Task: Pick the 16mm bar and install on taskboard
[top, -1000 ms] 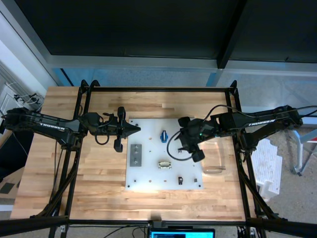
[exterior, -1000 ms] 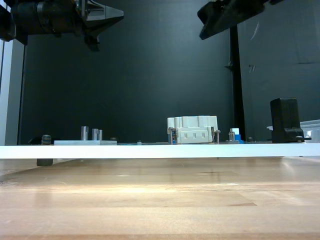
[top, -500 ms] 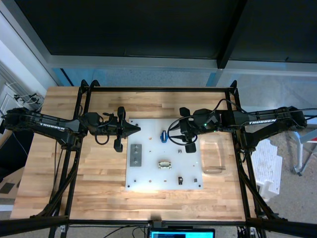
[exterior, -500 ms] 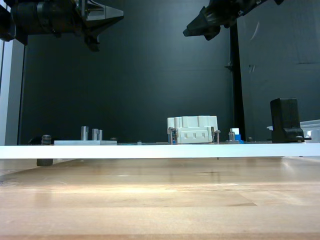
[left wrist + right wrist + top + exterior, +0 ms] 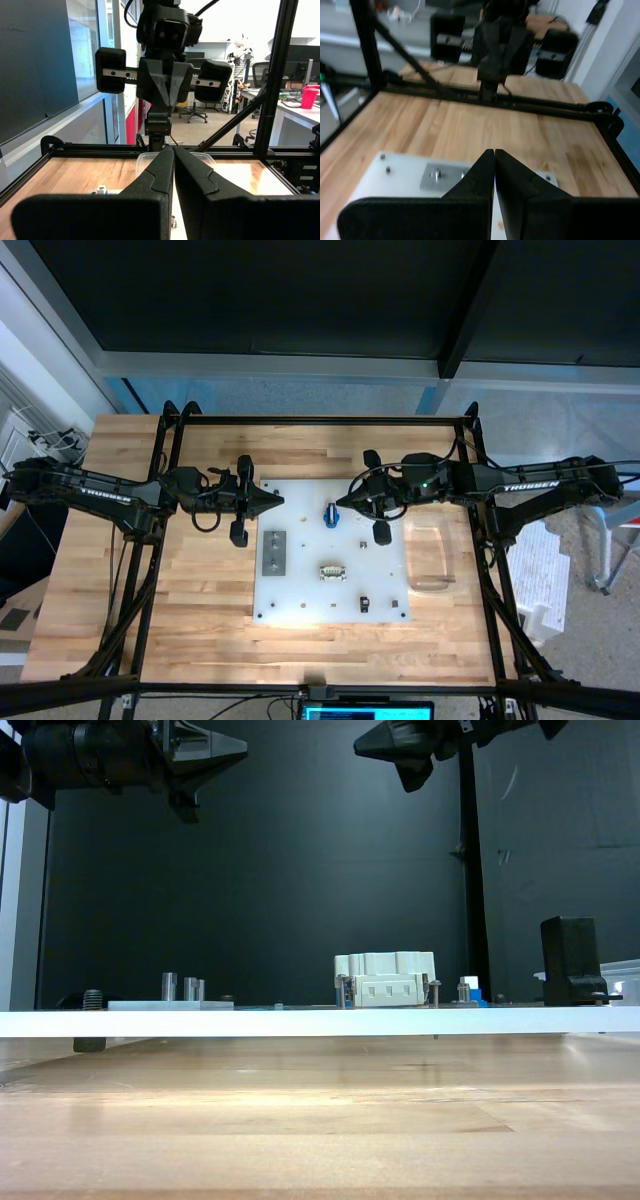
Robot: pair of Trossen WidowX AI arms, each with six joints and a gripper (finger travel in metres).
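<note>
Above the flat white taskboard (image 5: pixel 300 592), both matte black claws hang with fingers pressed together: left gripper (image 5: pixel 272 501) over its far left corner, right gripper (image 5: pixel 340 508) near the blue knob (image 5: pixel 330 513). The 16mm bar (image 5: pixel 360 541), seemingly a tiny dull-grey stub, stands on the board.

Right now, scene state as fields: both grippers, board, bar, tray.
left gripper: shut, empty, high over the taskboard's left edge
right gripper: shut, empty, high over the board, by the blue knob
taskboard: flat on the table, carrying the grey block and beige connector
16mm bar: cannot single it out; neither gripper holds it; short grey pegs stand upright on the grey block
clear tray: on the table at the board's right edge
</note>
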